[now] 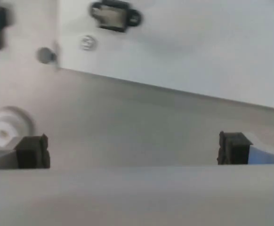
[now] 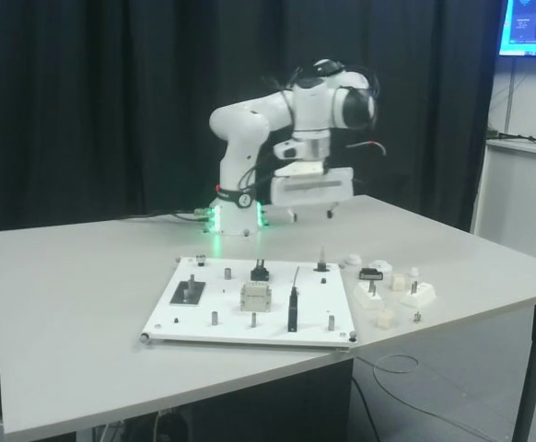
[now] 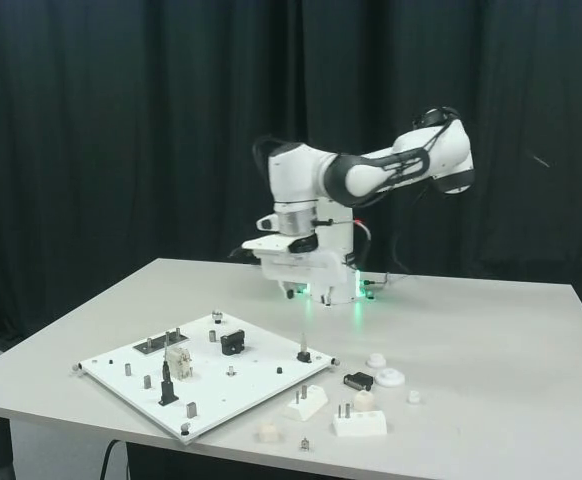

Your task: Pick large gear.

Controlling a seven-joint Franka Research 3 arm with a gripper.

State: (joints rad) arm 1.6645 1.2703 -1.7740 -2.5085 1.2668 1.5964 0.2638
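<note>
Hanging high above the grey surface point(image 2: 84, 276), close to its own base, the white arm carries its gripper point(image 1: 132, 150) with the black fingers point(image 1: 32, 151) set wide apart and nothing between them. The large gear point(image 1: 7, 126) lies flat on the surface among the loose white parts just beside the white board point(image 2: 250, 299). In the second room view it is the wider toothed disc point(image 3: 389, 377) near the board's corner, with a smaller gear point(image 3: 376, 360) just beside it and a black connector point(image 3: 356, 381) on its other side.

In the wrist view the gear shows partly behind one finger, outside the gap, so it sits off to that finger's side and not under the midpoint. The gear also lies well below the fingers and further out from the base, toward the front of the surface. Being round, it offers no long axis to line up with; any pair of opposite rim points would likely serve. My judgement is that the coming move calls for a sideways shift to centre the gear, then a long descent, keeping off the smaller gear.
</note>
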